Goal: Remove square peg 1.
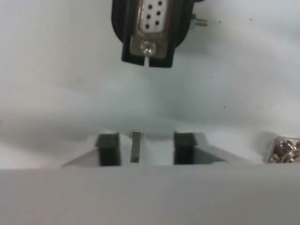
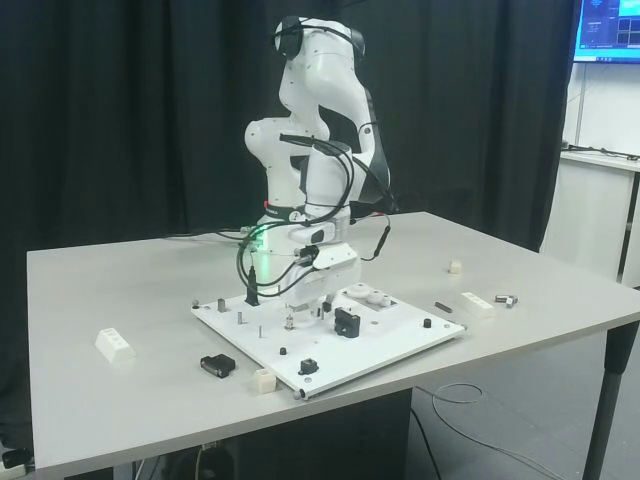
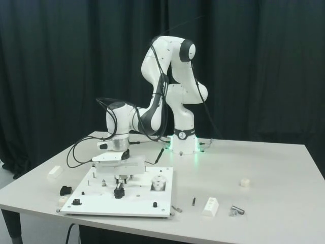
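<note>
- Nearest your wrist camera sit the two black fingertips [image 1: 108, 149] of the gripper [image 1: 146, 151], parted, with a slim grey square peg [image 1: 135, 146] standing upright in the gap between them; neither pad touches it, so nothing is held.
- Beyond the peg in that view you see one black-framed multi-pin connector [image 1: 149, 28] on the white board [image 1: 56, 84], and one metal fitting [image 1: 284, 151] at the edge of the picture.
- You have one grey table [image 2: 110, 280] carrying that white board, with the white arm [image 2: 315, 120] bolted behind it, a green light at its base [image 3: 184, 147].
- From the first room view the gripper hangs low over the board's middle [image 2: 305, 300], just above the surface.
- On the board you can count two white round parts [image 2: 368, 296] side by side and one black block [image 2: 346, 323] near them.
- Off the board lie three white blocks [image 2: 114, 345] [image 2: 476, 303] [image 2: 455, 266], well apart.
- One black part [image 2: 217, 365] rests on the table beside the board's near edge.
- Black curtains [image 3: 61, 61] close the room behind; one lit screen [image 2: 610, 30] shows at the upper corner.
</note>
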Controlling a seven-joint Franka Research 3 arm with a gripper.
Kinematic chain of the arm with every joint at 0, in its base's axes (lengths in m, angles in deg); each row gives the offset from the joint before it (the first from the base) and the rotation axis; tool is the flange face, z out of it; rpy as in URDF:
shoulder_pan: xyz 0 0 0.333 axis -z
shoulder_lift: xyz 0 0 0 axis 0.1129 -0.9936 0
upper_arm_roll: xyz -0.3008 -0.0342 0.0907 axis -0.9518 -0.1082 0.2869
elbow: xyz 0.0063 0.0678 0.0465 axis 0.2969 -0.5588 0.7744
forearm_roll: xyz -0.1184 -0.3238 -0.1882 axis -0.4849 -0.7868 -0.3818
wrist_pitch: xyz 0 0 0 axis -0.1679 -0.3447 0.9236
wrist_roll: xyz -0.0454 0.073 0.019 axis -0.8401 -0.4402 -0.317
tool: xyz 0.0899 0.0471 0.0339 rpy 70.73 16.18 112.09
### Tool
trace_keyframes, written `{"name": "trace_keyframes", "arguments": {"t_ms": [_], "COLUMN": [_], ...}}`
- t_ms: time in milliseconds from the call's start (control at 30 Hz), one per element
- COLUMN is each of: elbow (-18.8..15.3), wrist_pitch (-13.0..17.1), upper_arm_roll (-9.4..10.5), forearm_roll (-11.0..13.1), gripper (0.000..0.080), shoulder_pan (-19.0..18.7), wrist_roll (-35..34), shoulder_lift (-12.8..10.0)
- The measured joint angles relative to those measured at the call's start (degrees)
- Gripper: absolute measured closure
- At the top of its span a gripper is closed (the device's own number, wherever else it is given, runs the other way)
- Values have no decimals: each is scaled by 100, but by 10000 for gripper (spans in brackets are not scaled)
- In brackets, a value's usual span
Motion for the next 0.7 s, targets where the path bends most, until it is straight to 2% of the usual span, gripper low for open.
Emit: {"name": "trace_keyframes", "arguments": {"t_ms": [67,100,267,300,700], "elbow": [0,-2,-10,-11,-17], "wrist_pitch": [0,-12,-59,-61,-63], "upper_arm_roll": [-1,0,1,1,1], "forearm_roll": [16,28,111,112,111], "gripper": [458,658,658,766,774], "shoulder_pan": [0,-2,-22,-23,-30], "wrist_roll": [-20,-33,-42,-42,-21], "shoulder_lift": [1,4,18,20,30]}}
